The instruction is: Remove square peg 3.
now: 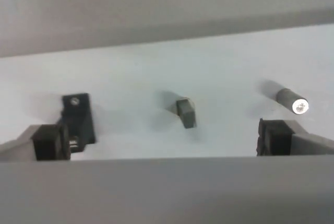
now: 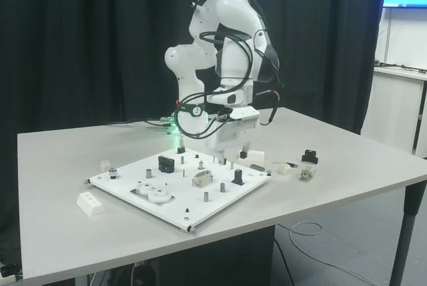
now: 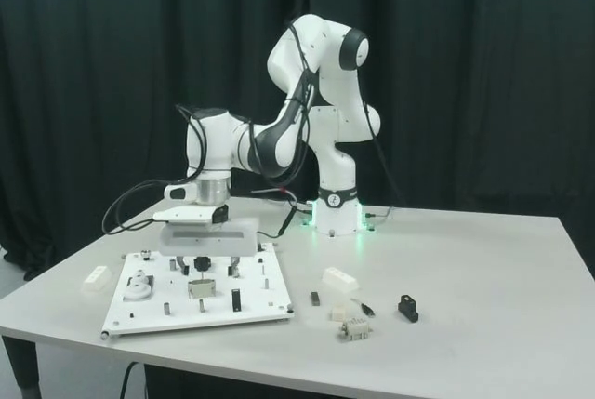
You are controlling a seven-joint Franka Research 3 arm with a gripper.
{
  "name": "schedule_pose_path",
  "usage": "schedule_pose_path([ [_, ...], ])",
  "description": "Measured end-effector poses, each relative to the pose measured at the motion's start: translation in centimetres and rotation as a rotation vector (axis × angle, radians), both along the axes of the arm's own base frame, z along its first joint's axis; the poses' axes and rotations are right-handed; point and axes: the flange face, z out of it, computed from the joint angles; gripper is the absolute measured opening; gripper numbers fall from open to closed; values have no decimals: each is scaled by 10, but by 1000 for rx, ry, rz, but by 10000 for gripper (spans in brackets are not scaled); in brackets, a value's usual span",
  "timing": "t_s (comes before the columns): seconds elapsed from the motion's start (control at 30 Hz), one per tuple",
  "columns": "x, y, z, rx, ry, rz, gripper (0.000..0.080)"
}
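Observation:
In the wrist view a small grey square peg (image 1: pixel 186 113) stands on the white board (image 1: pixel 224 67), tilted slightly. It lies in the gap between my two fingertips without touching either one. My gripper (image 1: pixel 162 140) is open, with one black pad (image 1: pixel 49 141) on each side of the peg. From the room views the gripper (image 2: pixel 233 158) hangs low over the far part of the white board (image 2: pixel 193 209), and the hand (image 3: pixel 206 248) hides the peg there.
A black bracket (image 1: pixel 78 117) and a round grey peg (image 1: pixel 292 101) flank the square peg. The board carries more pegs, white gears (image 2: pixel 155 193) and a black upright (image 2: pixel 237 178). White blocks (image 3: pixel 340 279) and black parts (image 3: pixel 407 308) lie on the grey table beside it.

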Motion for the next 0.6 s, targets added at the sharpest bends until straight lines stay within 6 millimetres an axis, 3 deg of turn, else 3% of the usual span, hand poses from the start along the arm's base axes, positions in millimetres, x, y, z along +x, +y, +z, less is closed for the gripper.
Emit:
schedule_pose_path([
  [0.6, -2, -15, -29, -11, 45, 3, 800],
])
